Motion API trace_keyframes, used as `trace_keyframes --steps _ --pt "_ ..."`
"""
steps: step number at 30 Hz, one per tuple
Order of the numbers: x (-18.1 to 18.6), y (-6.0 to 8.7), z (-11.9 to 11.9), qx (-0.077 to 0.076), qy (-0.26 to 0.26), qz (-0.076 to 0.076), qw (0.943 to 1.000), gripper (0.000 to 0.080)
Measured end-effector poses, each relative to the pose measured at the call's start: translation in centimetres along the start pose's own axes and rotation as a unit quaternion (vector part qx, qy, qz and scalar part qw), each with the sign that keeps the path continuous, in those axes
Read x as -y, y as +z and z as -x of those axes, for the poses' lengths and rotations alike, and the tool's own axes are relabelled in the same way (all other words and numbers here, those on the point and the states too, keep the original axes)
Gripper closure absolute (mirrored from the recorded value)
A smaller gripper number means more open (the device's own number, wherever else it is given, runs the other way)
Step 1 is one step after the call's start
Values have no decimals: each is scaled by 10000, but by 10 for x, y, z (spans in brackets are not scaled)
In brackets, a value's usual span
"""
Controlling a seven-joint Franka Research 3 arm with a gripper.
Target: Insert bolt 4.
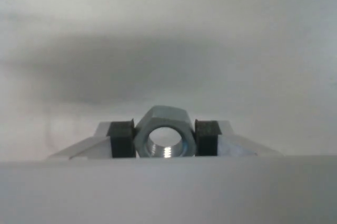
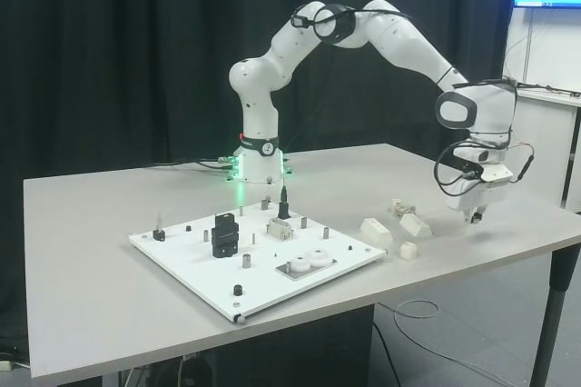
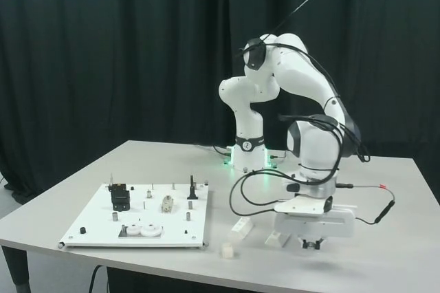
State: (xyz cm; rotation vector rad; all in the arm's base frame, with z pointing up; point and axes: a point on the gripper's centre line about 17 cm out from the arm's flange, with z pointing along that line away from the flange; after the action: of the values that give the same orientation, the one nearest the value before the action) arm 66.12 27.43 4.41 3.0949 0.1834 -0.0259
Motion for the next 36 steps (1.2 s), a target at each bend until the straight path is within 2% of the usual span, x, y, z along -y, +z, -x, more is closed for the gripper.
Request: trace_keyframes --steps 8,21,28,36 --pt "-46 -14 -25 -177 194 106 9996 561" --pt "-139 -29 -67 -426 589 98 9973 561" --pt "-189 -35 -79 -498 752 23 9959 561" --pt "-251 -44 -84 -560 887 37 9945 561"
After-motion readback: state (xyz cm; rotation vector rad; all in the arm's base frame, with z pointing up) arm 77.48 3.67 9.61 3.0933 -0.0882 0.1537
